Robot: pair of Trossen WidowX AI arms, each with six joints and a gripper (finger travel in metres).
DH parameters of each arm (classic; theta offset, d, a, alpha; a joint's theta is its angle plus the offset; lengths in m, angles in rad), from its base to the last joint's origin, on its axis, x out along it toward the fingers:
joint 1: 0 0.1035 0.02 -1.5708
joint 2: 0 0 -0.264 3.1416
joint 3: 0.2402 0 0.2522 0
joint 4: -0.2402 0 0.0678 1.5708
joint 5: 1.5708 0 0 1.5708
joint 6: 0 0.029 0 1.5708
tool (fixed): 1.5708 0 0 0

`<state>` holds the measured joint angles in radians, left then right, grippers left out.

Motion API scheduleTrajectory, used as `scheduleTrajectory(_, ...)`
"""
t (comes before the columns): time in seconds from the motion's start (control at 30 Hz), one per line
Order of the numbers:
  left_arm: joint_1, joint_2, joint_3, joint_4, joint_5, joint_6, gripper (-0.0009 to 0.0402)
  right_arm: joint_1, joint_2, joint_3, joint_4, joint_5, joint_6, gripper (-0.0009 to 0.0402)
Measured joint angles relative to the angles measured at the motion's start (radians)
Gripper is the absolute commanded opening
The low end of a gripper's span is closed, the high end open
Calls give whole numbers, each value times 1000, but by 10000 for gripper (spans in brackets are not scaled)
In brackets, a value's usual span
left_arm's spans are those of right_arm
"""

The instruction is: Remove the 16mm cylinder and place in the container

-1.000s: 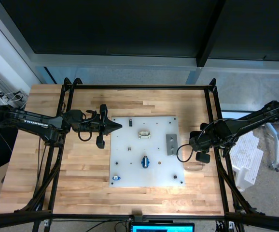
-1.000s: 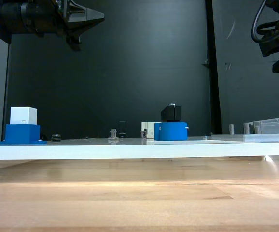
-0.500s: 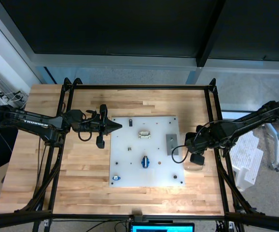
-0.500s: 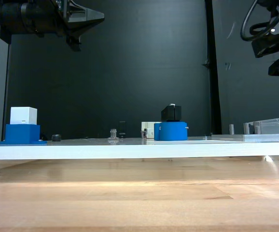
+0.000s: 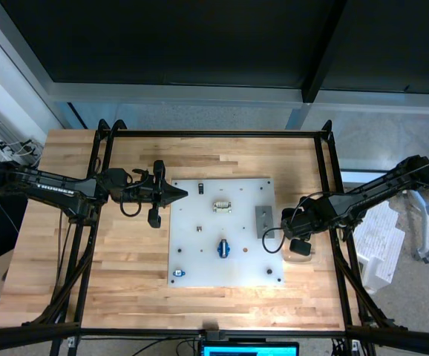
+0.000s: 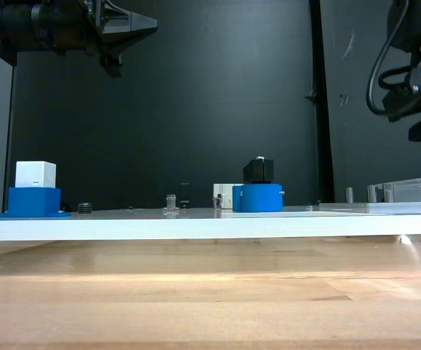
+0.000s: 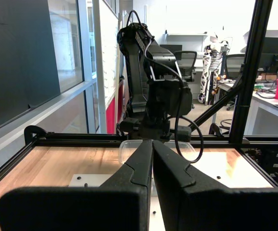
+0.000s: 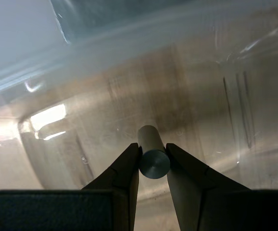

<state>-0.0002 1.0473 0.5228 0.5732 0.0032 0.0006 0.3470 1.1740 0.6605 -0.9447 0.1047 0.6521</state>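
Observation:
The 16mm cylinder (image 8: 153, 158), a short grey metal peg, is pinched between the fingers of my right gripper (image 8: 153, 163), which is shut on it. Below the peg lies the clear plastic container (image 8: 129, 96). In the high view my right gripper (image 5: 295, 236) hangs over the container (image 5: 301, 257), just off the right edge of the white board (image 5: 200, 252). My left gripper (image 5: 182, 193) is shut on nothing and held high at the board's left edge (image 6: 148, 25); the left wrist view shows its fingers (image 7: 139, 166) pressed together.
The board carries a blue fitting (image 5: 223, 248), a grey metal block (image 5: 263, 220), a white connector (image 5: 222, 205) and a blue-and-white block (image 6: 34, 191). Black frame rails (image 5: 326, 185) border the wooden table.
My right gripper has moved left and down toward the container. The left arm has not moved.

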Motion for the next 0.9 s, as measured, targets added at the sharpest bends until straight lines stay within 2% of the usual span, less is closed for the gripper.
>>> scheduleTrajectory(0.27, 0, 0, 0, 0, 0, 0, 0, 0, -4, -64, 48, 3, 21, 2)
scheduleTrajectory(0.73, 0, 0, 0, 0, 0, 0, 0, 0, -2, -73, 52, 0, 24, 2)
scheduleTrajectory(0.9, 0, 0, 0, 0, 0, 0, 0, 0, -2, -74, 53, -2, 24, 22)
